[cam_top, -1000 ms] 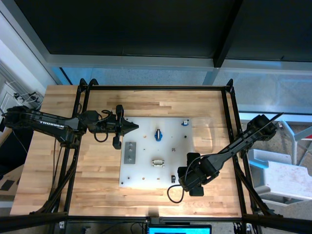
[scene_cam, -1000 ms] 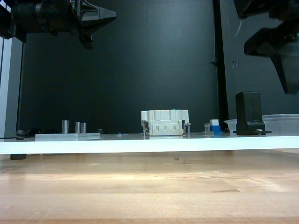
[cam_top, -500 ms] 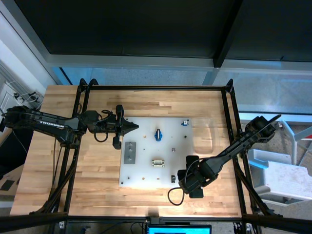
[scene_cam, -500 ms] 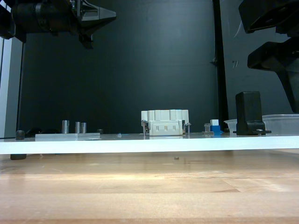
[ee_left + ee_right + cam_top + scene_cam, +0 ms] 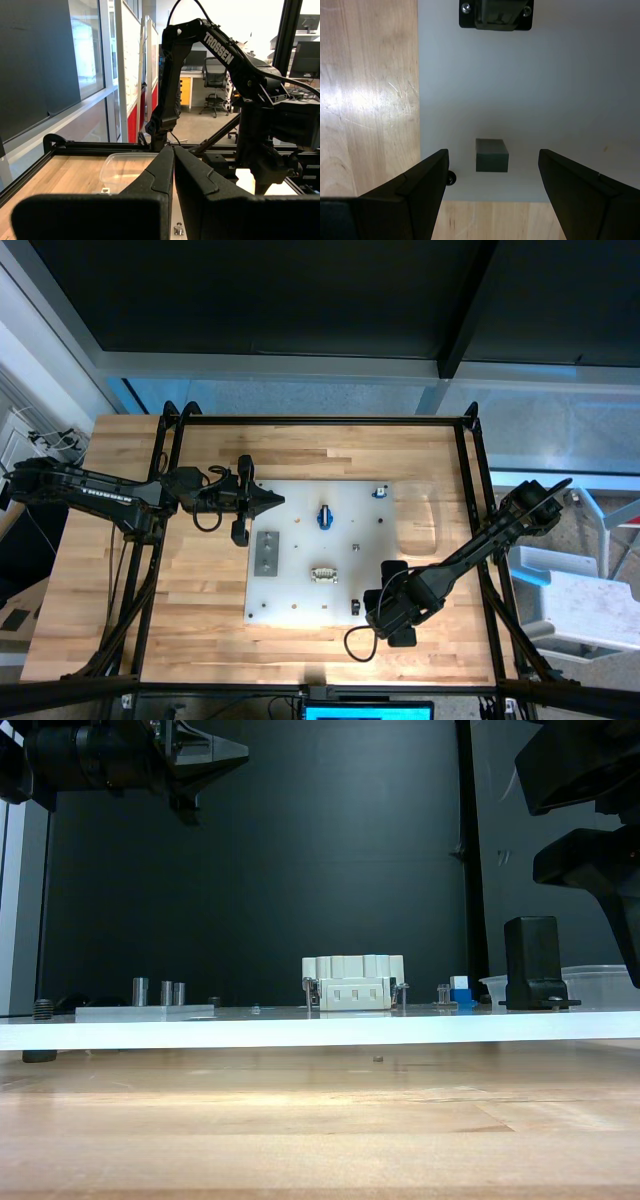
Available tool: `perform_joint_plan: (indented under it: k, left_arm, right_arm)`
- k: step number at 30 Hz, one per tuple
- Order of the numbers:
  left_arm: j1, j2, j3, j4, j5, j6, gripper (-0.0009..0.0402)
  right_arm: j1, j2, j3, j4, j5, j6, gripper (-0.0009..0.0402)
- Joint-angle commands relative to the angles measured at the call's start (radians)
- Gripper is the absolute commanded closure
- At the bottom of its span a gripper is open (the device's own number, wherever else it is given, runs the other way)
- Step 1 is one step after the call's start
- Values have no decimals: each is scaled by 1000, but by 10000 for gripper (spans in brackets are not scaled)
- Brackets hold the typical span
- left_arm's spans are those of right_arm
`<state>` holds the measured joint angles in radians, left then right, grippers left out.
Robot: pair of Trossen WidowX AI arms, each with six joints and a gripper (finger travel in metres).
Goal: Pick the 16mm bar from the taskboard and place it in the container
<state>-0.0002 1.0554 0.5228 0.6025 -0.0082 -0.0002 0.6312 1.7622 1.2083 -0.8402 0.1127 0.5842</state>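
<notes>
Holding the right gripper (image 5: 492,151) wide open above the near right corner of the white board (image 5: 560,80), framing the small dark grey bar (image 5: 492,156) from above without touching it. Resting on the board near a black fitting (image 5: 495,14). Holding the left gripper (image 5: 173,150) closed, high over the board's far left edge. Sitting right of the board, well apart from the bar: the clear container (image 5: 421,517).

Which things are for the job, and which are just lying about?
For the job: 16mm bar, under the open right end effector at the taskboard's near right corner; container.
Lying about: grey block; blue knob; black fitting; shut left end effector, parked above the taskboard's far left corner.
</notes>
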Motion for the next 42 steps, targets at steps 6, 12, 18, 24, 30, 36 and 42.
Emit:
perform_joint_plan:
  k: [6,12,18,24,30,36,42]
  left_arm:
    - [0,0,0,0,0,0,393]
    - [0,0,0,0,0,0,393]
    - [0,0,0,0,0,0,393]
    - [0,0,0,0,0,0,393]
    - [0,0,0,0,0,0,393]
    - [0,0,0,0,0,0,393]
    - [0,0,0,0,0,0,393]
  right_arm:
    - [0,0,-8,14,27,1,142]
    - [1,0,-9,15,26,2,152]
    - [2,0,-11,15,25,2,187]
    - [3,0,-15,16,26,2,226]
    - [4,0,-15,17,26,2,269]
    - [5,0,-15,17,26,2,306]
    - [5,0,-15,21,26,2,331]
